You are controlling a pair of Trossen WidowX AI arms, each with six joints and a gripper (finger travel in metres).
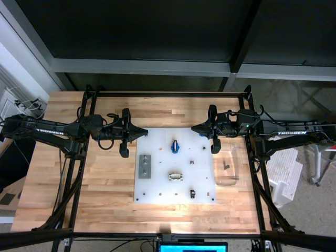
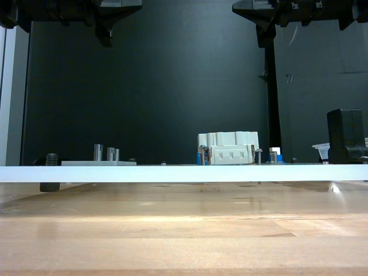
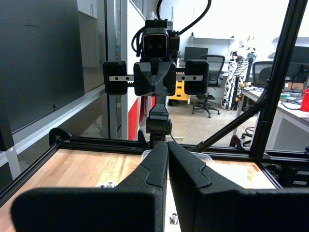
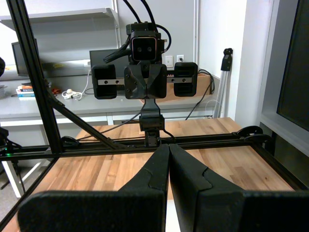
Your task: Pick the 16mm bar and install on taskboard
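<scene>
A wooden counter [image 1: 63,173] carries a white taskboard [image 1: 157,190] at its middle. Above the board's far edge two black end effectors point at each other, tips well apart. The left end effector [image 1: 143,133] hangs high over the board's far left corner. Its fingers are pressed together with nothing between them. The right end effector [image 1: 195,128] hangs opposite at the same height, its fingers also together and empty. Both wrist cameras show the finger pairs meeting along their length.

A clear plastic tray [image 1: 227,184] sits on the counter, below the right end effector and nearer to me, just beside the board's right edge. Inside it a small dark piece lies free, which I take to be the 16mm bar [image 1: 227,166]. It looks short, thin and dark against the wood showing through the tray. It is too small for me to tell its ends or how it is turned. It is clear of the board and well apart from the left end effector.

I judge the step in hand to be the reach for the pick. The right end effector is the nearer one. It would do best to part its fingers before descending and come straight down inside the tray walls. It should then close across the bar's narrow width near its middle, gently, since a light tray may slide.
</scene>
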